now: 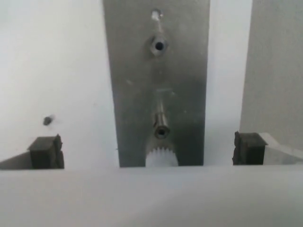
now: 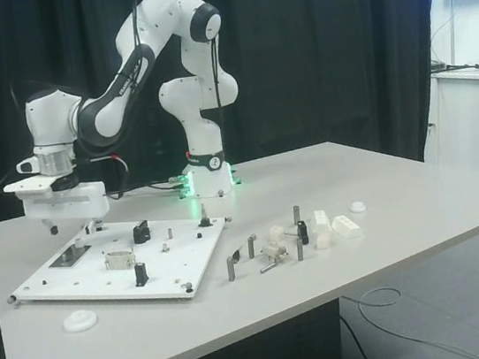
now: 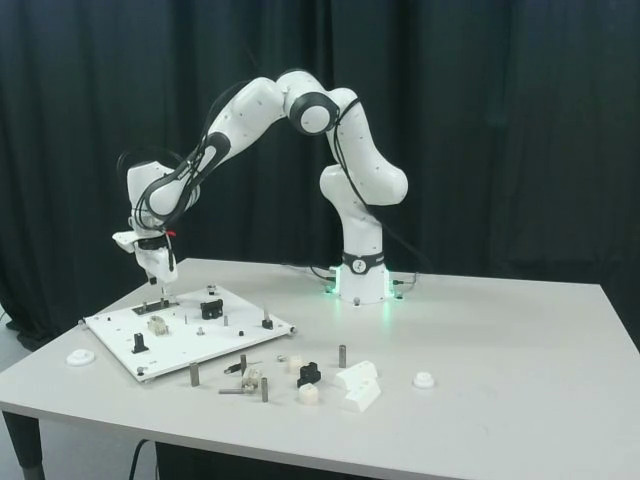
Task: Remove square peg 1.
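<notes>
My gripper (image 1: 147,150) is open, and its black fingertips (image 1: 46,152) stand wide apart with nothing between them. It hovers above a grey metal plate (image 1: 137,94) at the far left corner of the white board (image 2: 66,280). Two small metal pegs stand on that plate, one (image 1: 161,128) near the fingertips and one (image 1: 158,46) farther off. A white gear (image 1: 161,158) sits just beside the nearer peg. In the room views the gripper (image 2: 75,228) (image 3: 158,282) hangs a short way over the grey plate (image 2: 67,257) (image 3: 155,311). I cannot tell which peg is square peg 1.
The board also carries black blocks (image 2: 141,233) (image 2: 140,274) and short posts. Loose pegs (image 2: 251,247) and white blocks (image 2: 344,225) lie on the grey table to the board's right. A white disc (image 2: 79,322) rests near the board's front corner. The arm's base (image 2: 207,171) stands behind the board.
</notes>
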